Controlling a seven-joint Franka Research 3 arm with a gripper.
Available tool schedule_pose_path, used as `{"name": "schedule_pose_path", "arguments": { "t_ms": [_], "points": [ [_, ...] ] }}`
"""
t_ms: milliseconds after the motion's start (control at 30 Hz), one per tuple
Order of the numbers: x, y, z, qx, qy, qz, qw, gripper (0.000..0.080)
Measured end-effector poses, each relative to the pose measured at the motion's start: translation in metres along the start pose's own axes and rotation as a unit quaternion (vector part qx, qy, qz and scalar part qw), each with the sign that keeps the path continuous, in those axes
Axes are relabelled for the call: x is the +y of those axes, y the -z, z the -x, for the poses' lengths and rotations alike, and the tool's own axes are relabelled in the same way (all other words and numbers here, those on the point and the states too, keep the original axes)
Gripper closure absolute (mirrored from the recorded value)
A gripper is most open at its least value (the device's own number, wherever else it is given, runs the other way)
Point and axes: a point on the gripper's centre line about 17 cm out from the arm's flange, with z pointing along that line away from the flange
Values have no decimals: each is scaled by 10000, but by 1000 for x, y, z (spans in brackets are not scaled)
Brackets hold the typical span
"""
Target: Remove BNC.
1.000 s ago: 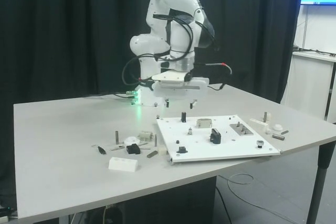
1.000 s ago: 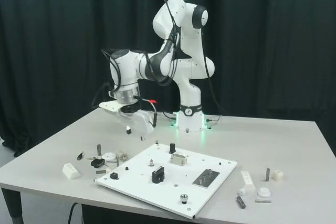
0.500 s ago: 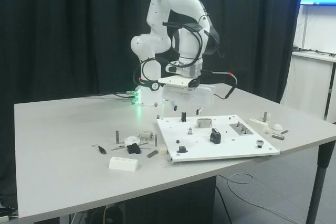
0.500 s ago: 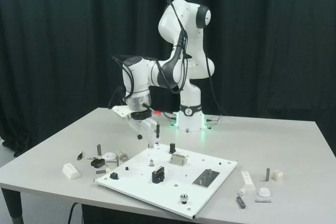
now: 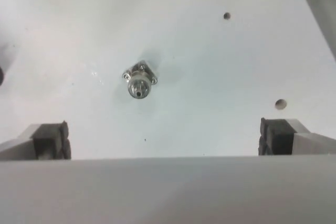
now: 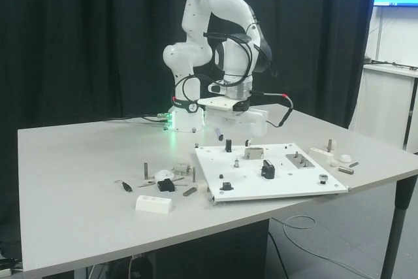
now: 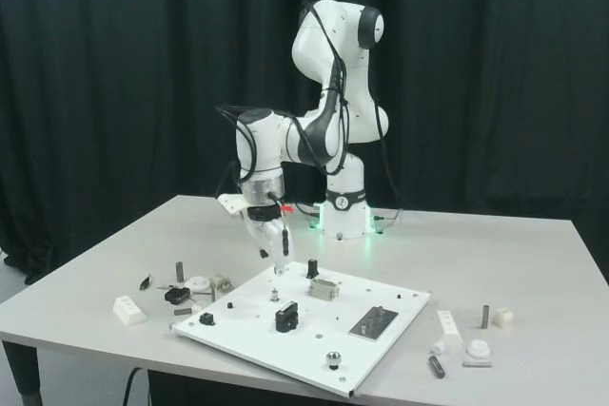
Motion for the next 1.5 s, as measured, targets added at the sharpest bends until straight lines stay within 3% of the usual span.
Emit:
{"name": "schedule_pose_path", "arguments": {
  "t_ms": [667, 1500],
  "points": [
    [0, -29, 11, 400, -162, -200, 9989, 3],
    [-11, -56, 7, 630, 17, -96, 9980, 3]
  ]
}}
